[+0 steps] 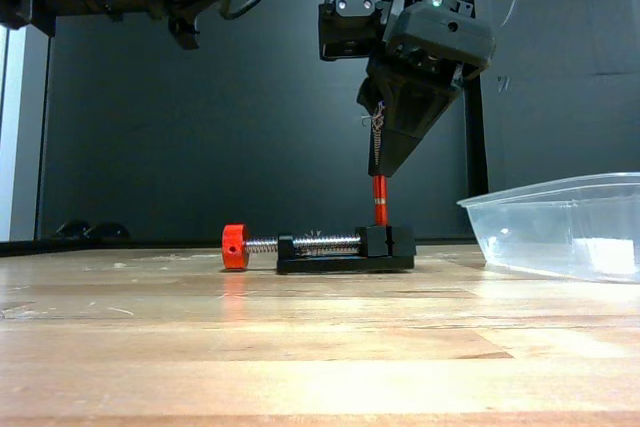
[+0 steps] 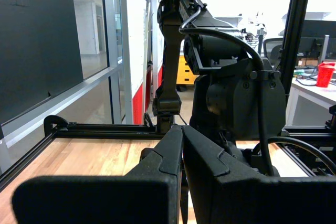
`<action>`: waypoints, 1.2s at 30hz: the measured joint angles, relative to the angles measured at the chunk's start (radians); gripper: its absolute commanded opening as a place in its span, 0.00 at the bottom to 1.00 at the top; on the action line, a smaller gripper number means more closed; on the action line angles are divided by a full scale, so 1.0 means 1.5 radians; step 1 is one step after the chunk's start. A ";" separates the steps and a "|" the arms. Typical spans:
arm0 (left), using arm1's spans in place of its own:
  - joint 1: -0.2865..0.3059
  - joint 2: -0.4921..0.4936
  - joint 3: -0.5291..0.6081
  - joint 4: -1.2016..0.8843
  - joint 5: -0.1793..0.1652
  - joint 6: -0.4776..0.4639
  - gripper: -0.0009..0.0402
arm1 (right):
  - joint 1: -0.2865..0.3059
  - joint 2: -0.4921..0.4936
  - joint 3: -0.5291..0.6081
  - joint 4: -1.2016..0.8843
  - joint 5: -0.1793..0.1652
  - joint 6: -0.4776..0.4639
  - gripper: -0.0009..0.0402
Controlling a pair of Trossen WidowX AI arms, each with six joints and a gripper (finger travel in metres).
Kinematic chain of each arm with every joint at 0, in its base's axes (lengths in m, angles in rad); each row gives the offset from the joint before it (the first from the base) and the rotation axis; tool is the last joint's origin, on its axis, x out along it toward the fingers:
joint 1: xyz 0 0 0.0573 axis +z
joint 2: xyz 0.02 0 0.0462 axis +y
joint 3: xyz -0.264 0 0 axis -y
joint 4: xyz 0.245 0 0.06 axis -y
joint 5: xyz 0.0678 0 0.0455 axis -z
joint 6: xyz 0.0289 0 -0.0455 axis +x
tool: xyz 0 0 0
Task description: Remove the RCA connector from the receptacle and place in the container
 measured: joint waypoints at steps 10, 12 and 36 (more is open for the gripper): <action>0.000 0.000 0.000 0.000 0.000 0.000 0.02 | 0.001 0.000 -0.026 0.043 -0.015 0.001 0.47; 0.000 0.000 0.000 0.000 0.000 0.000 0.02 | 0.000 0.000 -0.029 0.047 -0.017 0.001 0.45; 0.000 0.000 0.000 0.000 0.000 0.000 0.02 | -0.001 0.000 -0.036 0.053 -0.017 0.001 0.11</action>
